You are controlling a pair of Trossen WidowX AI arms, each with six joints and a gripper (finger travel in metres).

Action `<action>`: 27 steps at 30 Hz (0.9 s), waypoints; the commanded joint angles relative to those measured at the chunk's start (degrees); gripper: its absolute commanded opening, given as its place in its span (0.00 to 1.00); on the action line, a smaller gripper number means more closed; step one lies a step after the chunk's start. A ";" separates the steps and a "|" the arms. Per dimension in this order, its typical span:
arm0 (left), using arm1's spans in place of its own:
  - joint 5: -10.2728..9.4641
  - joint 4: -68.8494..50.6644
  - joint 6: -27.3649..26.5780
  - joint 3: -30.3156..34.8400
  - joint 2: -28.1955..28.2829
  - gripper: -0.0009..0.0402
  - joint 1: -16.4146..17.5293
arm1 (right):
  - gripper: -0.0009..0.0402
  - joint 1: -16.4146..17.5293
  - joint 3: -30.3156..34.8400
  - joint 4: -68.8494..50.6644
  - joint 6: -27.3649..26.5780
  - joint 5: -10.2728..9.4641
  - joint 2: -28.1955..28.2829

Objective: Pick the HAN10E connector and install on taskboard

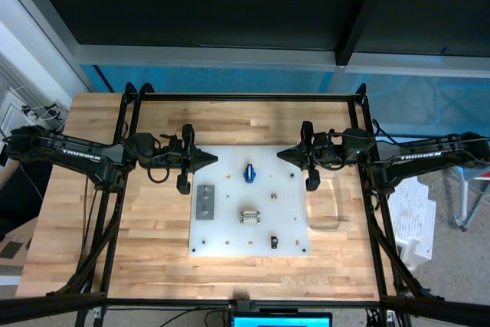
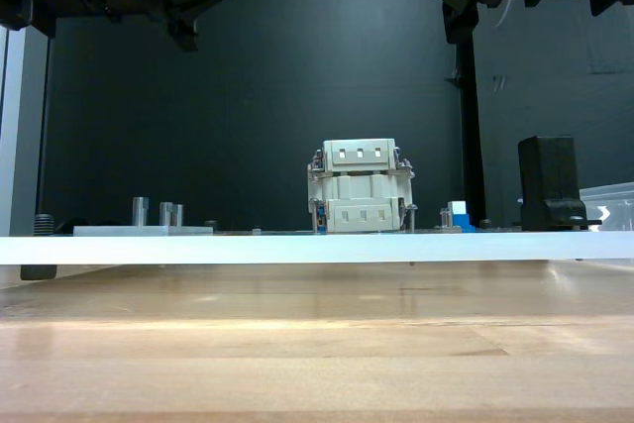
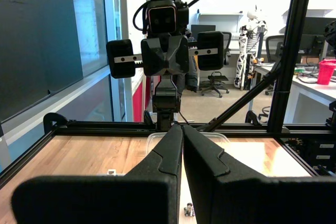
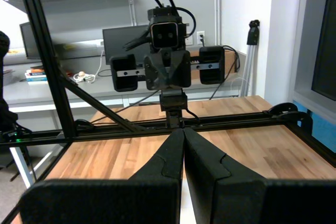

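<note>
We record the left hand, black fingers clenched together on nothing, hovering above the far-left corner of the large white square plastic taskboard. The right hand, likewise clenched and empty, faces it from above the board's far-right part. We note the small beige-grey rectangular HAN10E connector standing upright on the taskboard, well below both hands, near the grey metal block, the blue knob and the small black part. A light wooden worktop carries the board
</note>
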 commanded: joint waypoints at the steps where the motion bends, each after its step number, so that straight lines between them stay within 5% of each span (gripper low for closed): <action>1: 0.00 0.02 0.00 0.00 0.00 0.02 0.00 | 0.02 -0.50 -0.09 -0.15 0.09 0.02 0.04; 27: 0.00 0.02 0.00 0.00 0.00 0.02 0.02 | 0.02 -0.48 -0.15 0.00 0.04 -0.92 0.04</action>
